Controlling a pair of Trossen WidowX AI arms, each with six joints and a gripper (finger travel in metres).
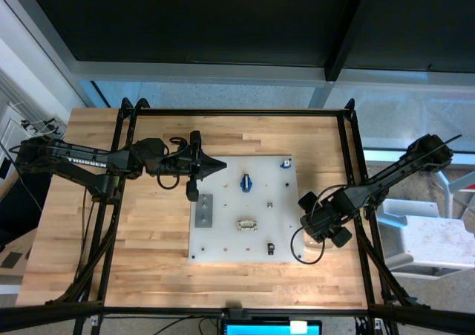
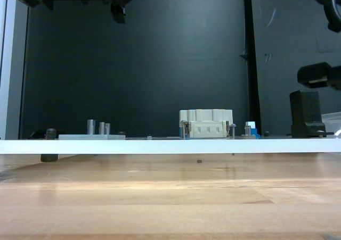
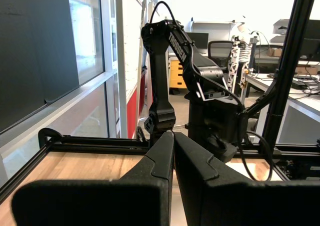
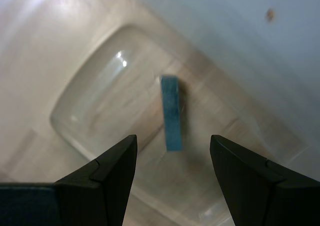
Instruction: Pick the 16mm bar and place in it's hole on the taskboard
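Downward, right gripper (image 4: 172, 146) gapes over loose bar (image 4: 171, 110); closed left gripper (image 3: 173, 136) hovers above board (image 1: 223, 246).

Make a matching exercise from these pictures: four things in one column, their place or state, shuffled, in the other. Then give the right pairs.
Things
1. left gripper
2. right gripper
3. blue bar
4. beige connector

Places and states
A. seated on the white board
B. shut on nothing, up over the board's far left corner
C. lying free in a clear tray, not in its hole
D. open, right above the bar, beside the board's right edge

Pairs: 1-B, 2-D, 3-C, 4-A
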